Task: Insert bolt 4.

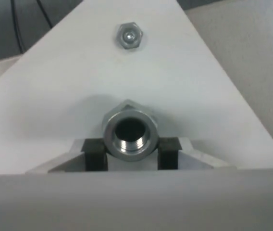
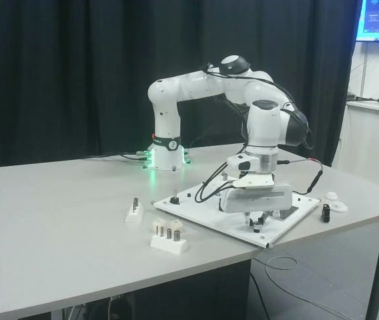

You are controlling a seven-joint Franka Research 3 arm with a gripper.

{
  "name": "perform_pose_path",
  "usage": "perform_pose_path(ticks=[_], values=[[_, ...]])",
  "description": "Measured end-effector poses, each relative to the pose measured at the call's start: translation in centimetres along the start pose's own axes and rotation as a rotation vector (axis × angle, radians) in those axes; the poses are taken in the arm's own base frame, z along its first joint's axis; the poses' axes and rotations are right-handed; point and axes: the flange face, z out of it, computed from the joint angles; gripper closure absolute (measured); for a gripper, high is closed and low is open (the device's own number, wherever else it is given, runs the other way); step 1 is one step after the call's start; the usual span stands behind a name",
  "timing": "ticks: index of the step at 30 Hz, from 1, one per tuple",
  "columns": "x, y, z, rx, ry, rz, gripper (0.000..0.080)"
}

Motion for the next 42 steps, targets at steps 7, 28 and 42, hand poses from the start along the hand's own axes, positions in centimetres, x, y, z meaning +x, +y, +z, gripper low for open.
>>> perform_pose_path(ticks=[7, 28, 42], values=[[-0.02, -0.01, 0.02, 0.002, -0.003, 0.072, 0.0580], [-0.16, -0.16, 0.03, 0.006, -0.007, 0.318, 0.0580], [-0.26, -0.31, 0.03, 0.007, -0.007, 0.506, 0.0580]])
